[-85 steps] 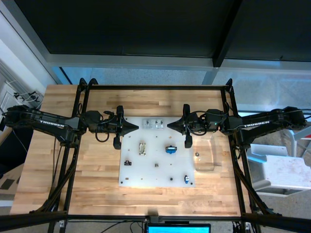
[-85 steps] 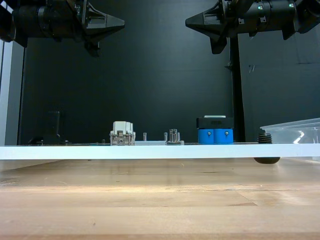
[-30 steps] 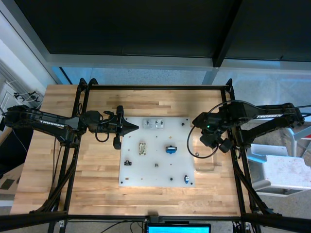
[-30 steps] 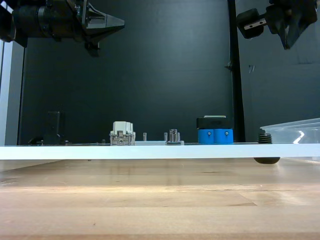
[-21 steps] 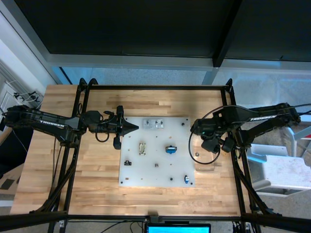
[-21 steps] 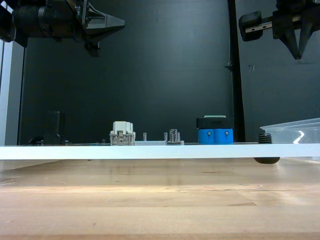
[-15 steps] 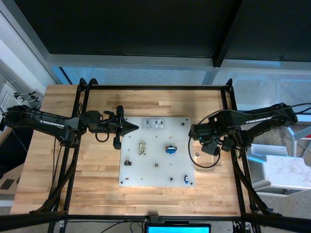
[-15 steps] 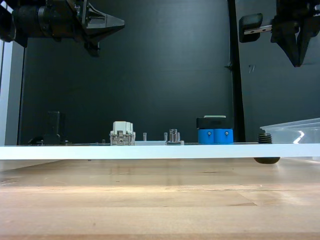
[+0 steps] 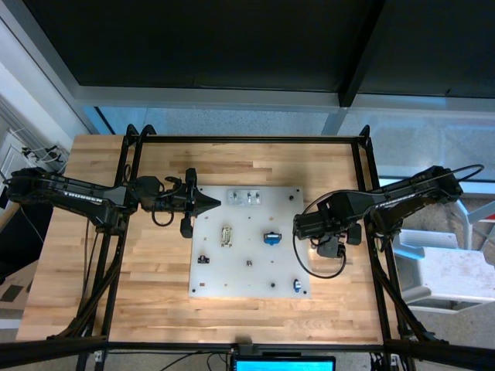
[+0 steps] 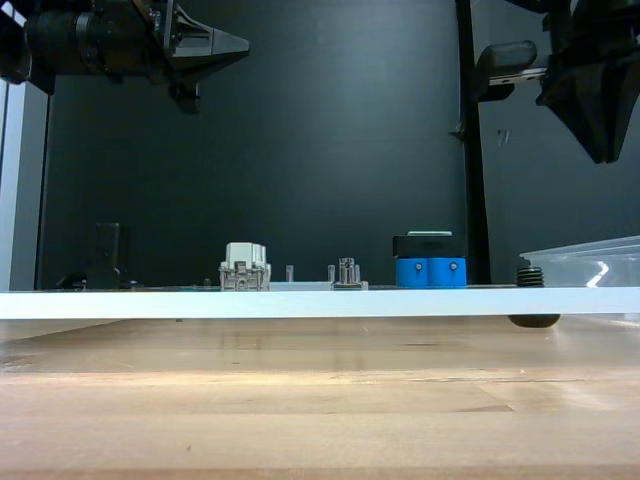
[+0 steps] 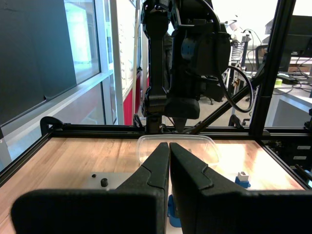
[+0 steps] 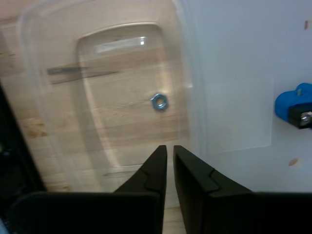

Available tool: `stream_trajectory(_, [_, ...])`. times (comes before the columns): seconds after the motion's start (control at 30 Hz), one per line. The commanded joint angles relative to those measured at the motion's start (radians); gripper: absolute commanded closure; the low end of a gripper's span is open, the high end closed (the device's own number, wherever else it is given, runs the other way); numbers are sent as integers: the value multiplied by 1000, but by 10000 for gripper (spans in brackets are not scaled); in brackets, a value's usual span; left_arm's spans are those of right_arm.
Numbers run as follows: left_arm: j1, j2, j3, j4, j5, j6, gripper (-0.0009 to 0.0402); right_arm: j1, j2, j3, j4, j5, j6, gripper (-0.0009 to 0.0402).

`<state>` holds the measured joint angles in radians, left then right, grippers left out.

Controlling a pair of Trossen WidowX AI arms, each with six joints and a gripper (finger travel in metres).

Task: Pick the M12 fastener and fasten on the M12 threads

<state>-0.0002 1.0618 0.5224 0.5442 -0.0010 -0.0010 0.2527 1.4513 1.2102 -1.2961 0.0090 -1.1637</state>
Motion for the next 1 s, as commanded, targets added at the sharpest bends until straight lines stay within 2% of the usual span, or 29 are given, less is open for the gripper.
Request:
stream_trajectory(0.03, [0,0,0,0,0,0,393,2,13,-11,25,0,-20,339])
stream_trajectory(0.2, [0,0,0,0,1,0,393,9,17,-45,68,0,-77,292])
stream_trajectory(0.4, [0,0,0,0,0,0,393,22,17,-111,129,0,-109,258])
stream_trajectory(1.0, [0,0,0,0,0,0,393,29,17,-278,321,-1,-158,251])
